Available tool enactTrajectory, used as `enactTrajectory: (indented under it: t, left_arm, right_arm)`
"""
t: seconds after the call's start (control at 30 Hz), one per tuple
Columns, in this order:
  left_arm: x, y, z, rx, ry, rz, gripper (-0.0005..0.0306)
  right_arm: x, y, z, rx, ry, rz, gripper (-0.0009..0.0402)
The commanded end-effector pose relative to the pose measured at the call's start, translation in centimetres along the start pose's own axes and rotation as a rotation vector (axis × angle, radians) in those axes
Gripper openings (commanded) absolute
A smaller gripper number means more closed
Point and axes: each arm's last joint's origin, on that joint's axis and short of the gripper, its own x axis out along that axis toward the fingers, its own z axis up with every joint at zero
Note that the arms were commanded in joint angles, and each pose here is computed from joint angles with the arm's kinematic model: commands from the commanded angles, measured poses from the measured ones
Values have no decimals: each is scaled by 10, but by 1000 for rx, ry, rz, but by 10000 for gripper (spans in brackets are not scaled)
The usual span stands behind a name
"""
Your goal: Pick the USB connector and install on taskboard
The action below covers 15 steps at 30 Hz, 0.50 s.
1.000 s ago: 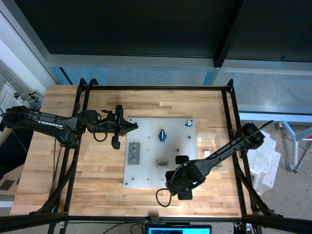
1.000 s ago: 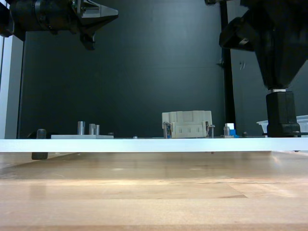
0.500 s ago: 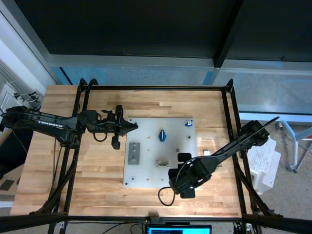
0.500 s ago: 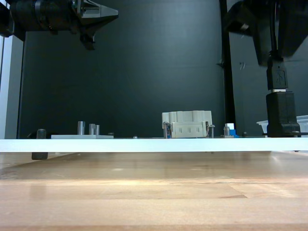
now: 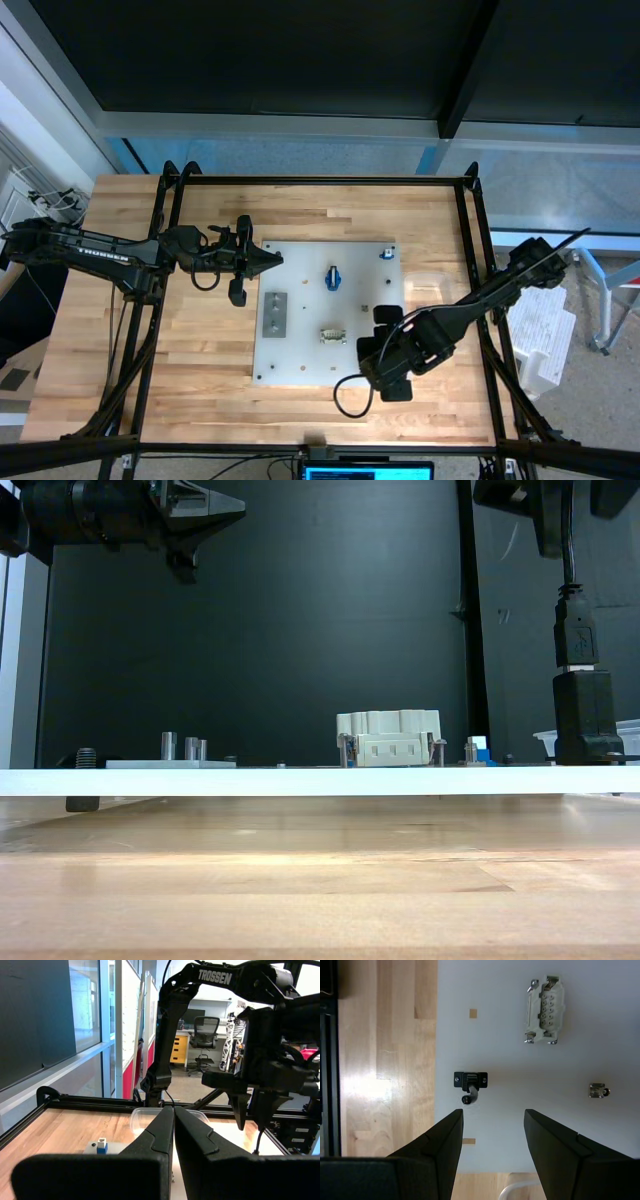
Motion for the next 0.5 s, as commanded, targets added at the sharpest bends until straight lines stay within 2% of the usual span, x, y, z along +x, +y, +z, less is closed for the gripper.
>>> enactTrajectory:
  t: [0.03, 0.27, 0.5]
  left_arm:
    - [0, 0, 0, 0, 0, 0, 0]
    - [0, 0, 0, 0, -1, 0, 0]
    - [0, 0, 0, 0, 0, 0, 0]
  right_arm:
    - [-4, -1, -1, 0, -9, 6, 155]
    - [-11, -8, -6, -14, -22, 10, 112]
    - [-16, -29, -10, 9, -55, 10, 29]
